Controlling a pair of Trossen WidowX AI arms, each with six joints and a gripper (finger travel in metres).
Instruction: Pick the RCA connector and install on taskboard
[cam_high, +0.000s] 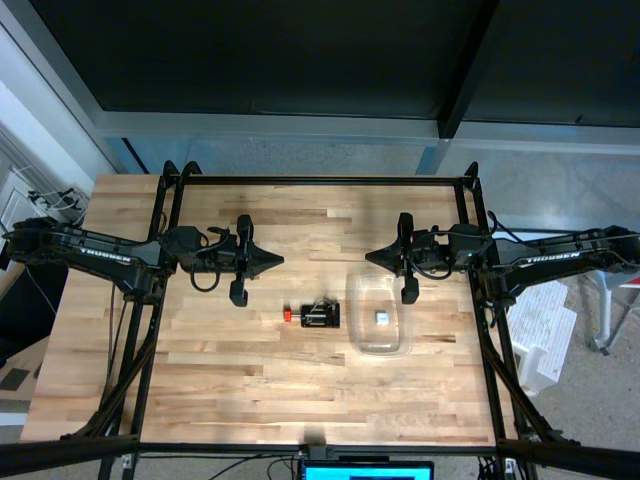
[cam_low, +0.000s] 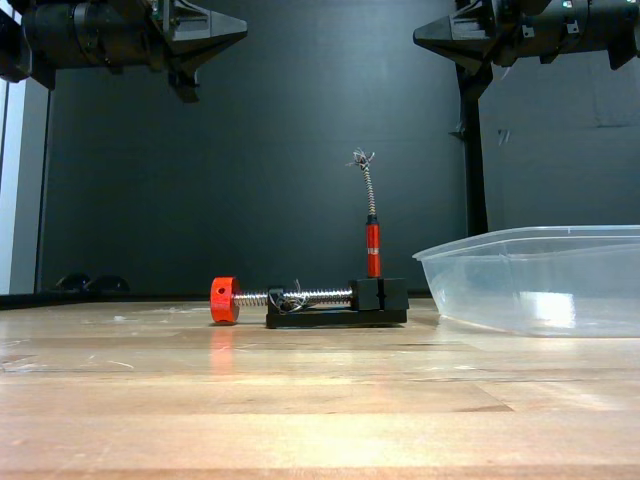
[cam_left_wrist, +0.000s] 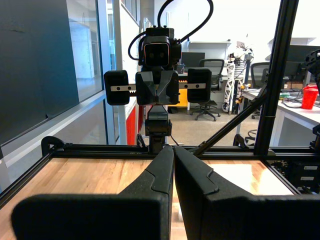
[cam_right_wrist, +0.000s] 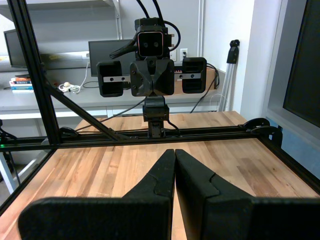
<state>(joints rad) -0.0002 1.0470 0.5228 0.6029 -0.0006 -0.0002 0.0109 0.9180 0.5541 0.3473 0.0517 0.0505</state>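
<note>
The red connector (cam_low: 372, 247) stands upright on the black vise (cam_low: 340, 303), its braided cable (cam_low: 367, 185) rising free above it with nothing holding it. In the high view the vise (cam_high: 322, 316) with its red knob (cam_high: 286, 314) sits mid-table. The clear tray (cam_high: 379, 316) holds only the white block (cam_high: 381, 318). My left gripper (cam_left_wrist: 173, 156) is shut and empty, parked high at the left (cam_high: 277, 260). My right gripper (cam_right_wrist: 174, 159) is shut and empty, parked high over the tray's far edge (cam_high: 372, 257).
A black frame (cam_high: 320, 181) borders the table's far edge and sides. A screen (cam_high: 368, 470) sits at the near edge. Each wrist view shows the opposite arm facing it across the wooden table.
</note>
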